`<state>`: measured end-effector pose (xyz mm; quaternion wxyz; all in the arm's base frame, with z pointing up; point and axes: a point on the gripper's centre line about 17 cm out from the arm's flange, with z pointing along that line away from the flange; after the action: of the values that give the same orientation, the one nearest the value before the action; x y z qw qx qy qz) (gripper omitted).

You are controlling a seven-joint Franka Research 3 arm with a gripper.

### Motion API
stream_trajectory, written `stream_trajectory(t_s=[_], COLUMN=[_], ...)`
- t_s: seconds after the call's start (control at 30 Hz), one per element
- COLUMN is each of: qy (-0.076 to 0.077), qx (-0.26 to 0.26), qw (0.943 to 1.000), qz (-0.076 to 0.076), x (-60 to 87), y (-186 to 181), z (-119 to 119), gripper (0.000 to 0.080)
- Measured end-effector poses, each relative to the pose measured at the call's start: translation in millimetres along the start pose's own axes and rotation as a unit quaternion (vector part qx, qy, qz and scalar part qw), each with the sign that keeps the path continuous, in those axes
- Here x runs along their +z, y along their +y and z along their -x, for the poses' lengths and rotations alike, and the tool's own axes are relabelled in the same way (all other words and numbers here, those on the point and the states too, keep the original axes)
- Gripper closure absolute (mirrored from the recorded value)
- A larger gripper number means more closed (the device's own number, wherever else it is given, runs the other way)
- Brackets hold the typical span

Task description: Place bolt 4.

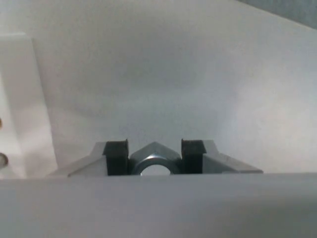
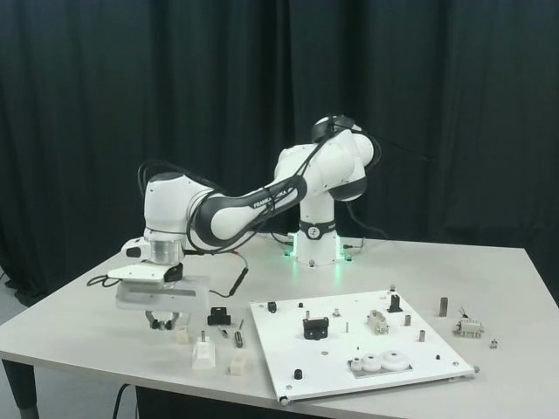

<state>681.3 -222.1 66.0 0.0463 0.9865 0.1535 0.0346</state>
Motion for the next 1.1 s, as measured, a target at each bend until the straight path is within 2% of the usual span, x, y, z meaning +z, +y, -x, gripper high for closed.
stream_trajectory(t_s=[0.2, 0.43, 0.73, 1.1], qy=[-0.004, -0.015, -0.018, -0.014], qx=[-0.008, -0.016, -0.017, -0.011], qw=[0.9999, 0.9998, 0.9997, 0.9998], qz=[-0.007, -0.003, -0.005, -0.013], x=[11.5, 23.0, 35.2, 47.4], y=[-5.6, -5.6, -5.1, -4.5], z=[-1.4, 1.4, 2.5, -0.2], gripper=[0.0577, 0.0577, 0.0577, 0.0577])
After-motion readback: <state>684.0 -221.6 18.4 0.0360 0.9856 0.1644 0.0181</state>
